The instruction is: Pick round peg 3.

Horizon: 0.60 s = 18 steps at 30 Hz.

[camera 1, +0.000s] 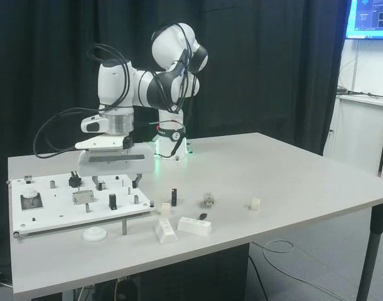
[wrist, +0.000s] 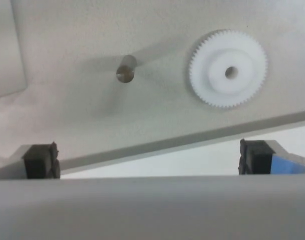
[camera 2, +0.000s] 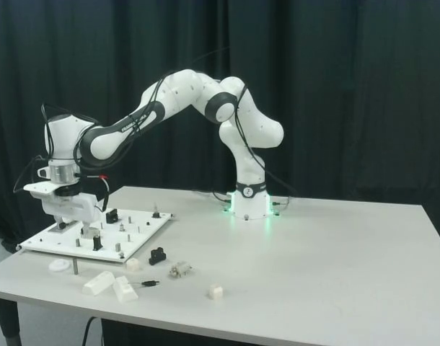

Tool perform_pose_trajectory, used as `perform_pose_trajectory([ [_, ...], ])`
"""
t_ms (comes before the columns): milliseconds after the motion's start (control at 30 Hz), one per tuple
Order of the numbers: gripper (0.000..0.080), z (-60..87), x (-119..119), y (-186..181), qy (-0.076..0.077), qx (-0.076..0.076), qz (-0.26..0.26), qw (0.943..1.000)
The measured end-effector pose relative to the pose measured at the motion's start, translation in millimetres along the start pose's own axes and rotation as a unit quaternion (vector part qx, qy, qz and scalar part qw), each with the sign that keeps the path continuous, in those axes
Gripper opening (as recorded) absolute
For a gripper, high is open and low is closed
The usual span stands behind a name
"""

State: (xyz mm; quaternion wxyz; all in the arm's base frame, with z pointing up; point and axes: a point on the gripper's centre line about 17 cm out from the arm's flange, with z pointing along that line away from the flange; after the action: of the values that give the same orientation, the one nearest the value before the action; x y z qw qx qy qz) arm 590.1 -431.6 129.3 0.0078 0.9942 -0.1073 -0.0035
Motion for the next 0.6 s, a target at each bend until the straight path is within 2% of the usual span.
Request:
perform_pose_trajectory([
  [600,0.0800,-7.8,-4.7,1.6,-0.003,0.005,0.004,1.0000],
])
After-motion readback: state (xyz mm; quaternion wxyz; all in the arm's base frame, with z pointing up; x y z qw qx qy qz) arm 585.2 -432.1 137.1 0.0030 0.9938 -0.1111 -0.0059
